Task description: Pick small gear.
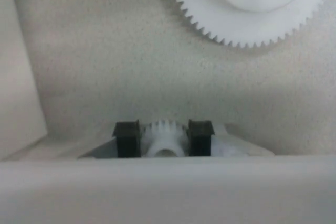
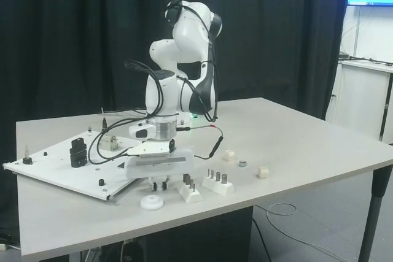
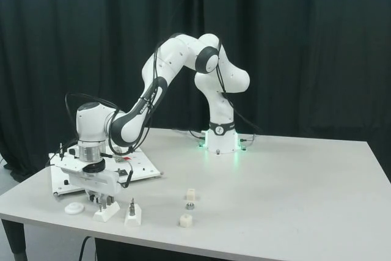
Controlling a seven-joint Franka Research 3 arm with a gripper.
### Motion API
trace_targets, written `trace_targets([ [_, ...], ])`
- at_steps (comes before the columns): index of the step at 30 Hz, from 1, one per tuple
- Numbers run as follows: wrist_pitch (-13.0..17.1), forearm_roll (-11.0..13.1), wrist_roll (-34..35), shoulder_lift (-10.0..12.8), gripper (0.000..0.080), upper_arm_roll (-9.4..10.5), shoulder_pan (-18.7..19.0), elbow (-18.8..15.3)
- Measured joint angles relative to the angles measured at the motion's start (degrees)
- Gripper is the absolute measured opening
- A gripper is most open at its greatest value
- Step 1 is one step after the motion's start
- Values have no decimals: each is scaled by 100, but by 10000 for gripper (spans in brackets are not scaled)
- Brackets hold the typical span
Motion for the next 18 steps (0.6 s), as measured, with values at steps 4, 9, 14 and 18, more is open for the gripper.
trace_targets([
  [4,-47,0,-4,-1,192,0,-3,10],
  [9,-86,0,-79,0,197,0,-5,21],
  [14,-114,0,-156,-1,197,1,-4,44],
  [18,-183,0,-156,-11,198,0,-5,93],
])
